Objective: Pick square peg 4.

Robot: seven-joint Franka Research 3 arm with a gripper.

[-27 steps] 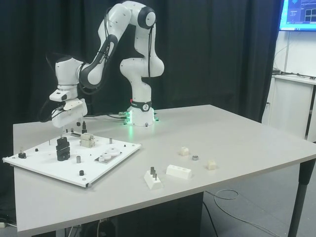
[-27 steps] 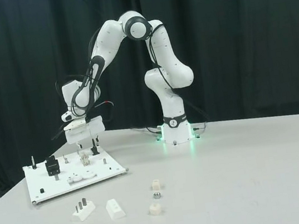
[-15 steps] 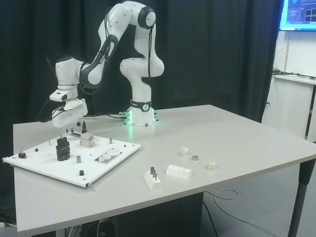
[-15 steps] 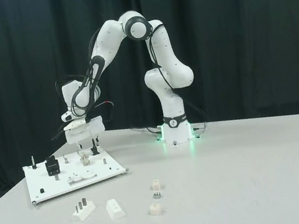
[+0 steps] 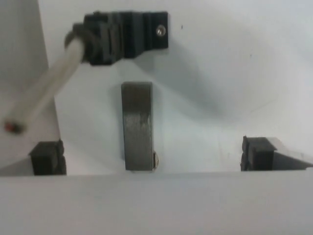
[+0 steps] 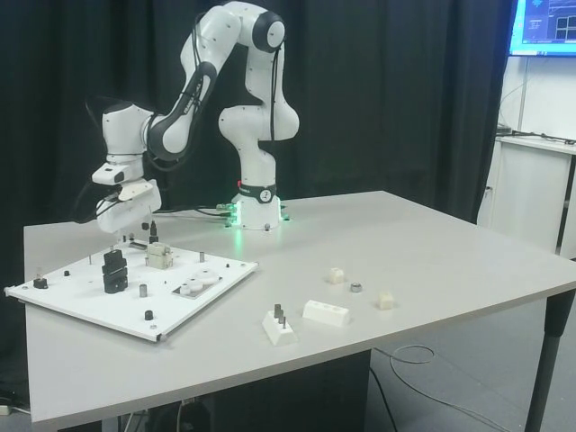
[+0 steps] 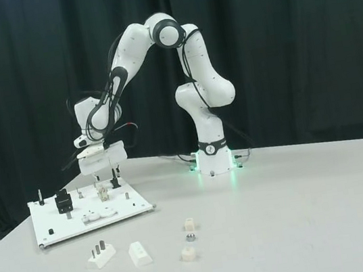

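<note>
peg (image 5: 137, 126): stiff, likely light, slick metal | grasp flat sides near top | claw (image 5: 152, 155): spread, empty, straddling peg | board (image 6: 225, 270)

Cut off at the wrist view's lower part by the white pincer body: foot of the grey peg (image 5: 137, 126). Too small in room views to identify.

Around you, a black curtain (image 7: 304, 42) behind the grey table (image 6: 432, 261), a white cabinet (image 6: 531, 189) to one side, a lit screen (image 6: 544, 27) above it, a cable (image 6: 423, 378) looping across the floor.
</note>
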